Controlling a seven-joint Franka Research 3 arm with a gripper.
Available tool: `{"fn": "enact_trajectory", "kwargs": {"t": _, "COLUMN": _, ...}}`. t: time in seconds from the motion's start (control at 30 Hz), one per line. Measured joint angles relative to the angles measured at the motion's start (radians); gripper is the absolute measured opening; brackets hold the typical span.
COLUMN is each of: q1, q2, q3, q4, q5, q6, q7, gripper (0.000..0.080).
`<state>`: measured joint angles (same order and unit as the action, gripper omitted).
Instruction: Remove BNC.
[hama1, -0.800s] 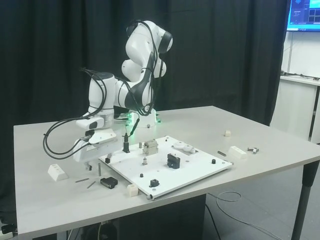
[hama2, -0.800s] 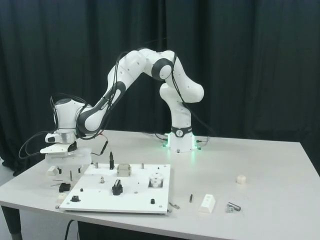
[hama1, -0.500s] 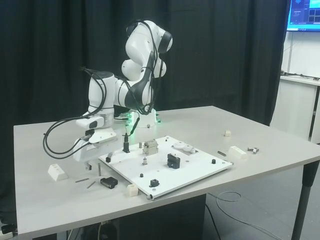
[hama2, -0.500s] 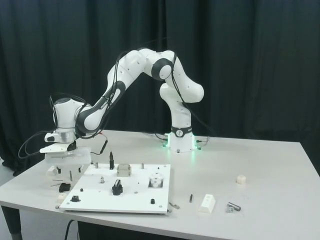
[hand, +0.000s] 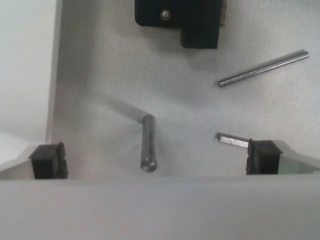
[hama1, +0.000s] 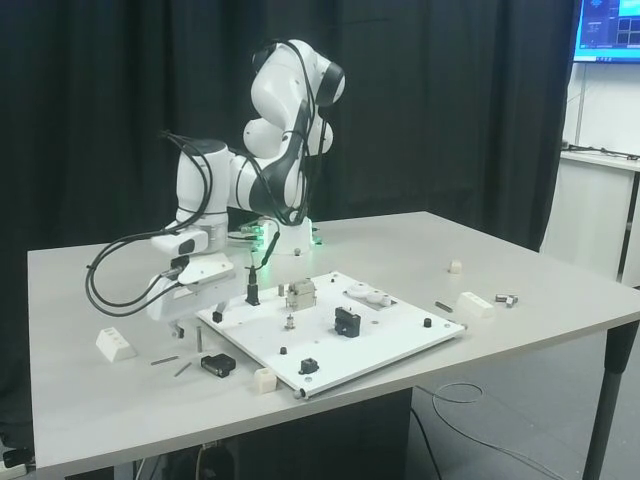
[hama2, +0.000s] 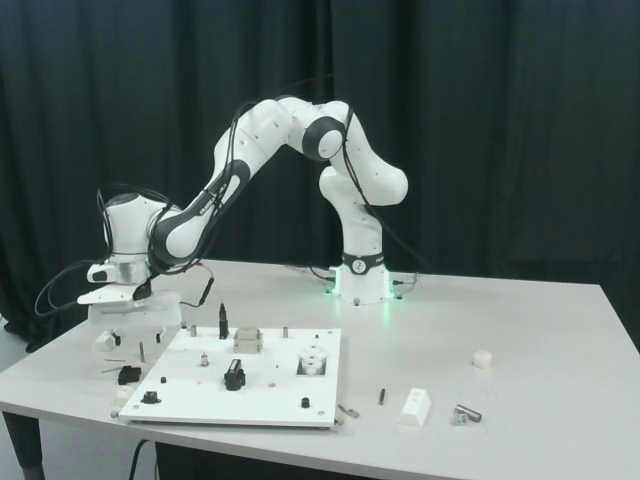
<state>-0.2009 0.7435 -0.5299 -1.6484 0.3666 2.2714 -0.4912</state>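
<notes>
Hovering: gripper (hand: 155, 160), jaws wide, empty, above loose metal pin (hand: 148, 142) off white board (hama1: 335, 335). Reaching step; next move calling for travel to upright BNC connector (hama1: 253, 287).

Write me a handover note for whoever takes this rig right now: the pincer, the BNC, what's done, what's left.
Pincer: open, empty, low over the grey table beside the white board. A loose metal pin lies between its fingers.
BNC: seemingly the upright black connector near the board's edge, on the board and not gripped.
Done: no removal visible.
Left: move over the connector, grip it, and pull it off the board.
</notes>
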Motion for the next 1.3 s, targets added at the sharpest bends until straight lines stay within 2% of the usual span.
{"fn": "enact_trajectory", "kwargs": {"t": 0.2, "q1": -0.002, "q2": 0.000, "q3": -0.001, "q4": 0.013, "q5": 0.000, "q6": -0.013, "q7": 0.002, "gripper": 0.0800}}
{"fn": "enact_trajectory", "kwargs": {"t": 0.67, "q1": -0.002, "q2": -0.004, "q3": -0.006, "q4": 0.059, "q5": 0.000, "q6": -0.088, "q7": 0.043, "gripper": 0.0800}}
{"fn": "enact_trajectory", "kwargs": {"t": 0.9, "q1": 0.004, "q2": -0.019, "q3": -0.016, "q4": 0.085, "q5": 0.000, "q6": -0.165, "q7": 0.069, "gripper": 0.0800}}
{"fn": "enact_trajectory", "kwargs": {"t": 1.3, "q1": 0.040, "q2": -0.074, "q3": -0.045, "q4": 0.091, "q5": -0.002, "q6": -0.318, "q7": 0.130, "gripper": 0.0800}}
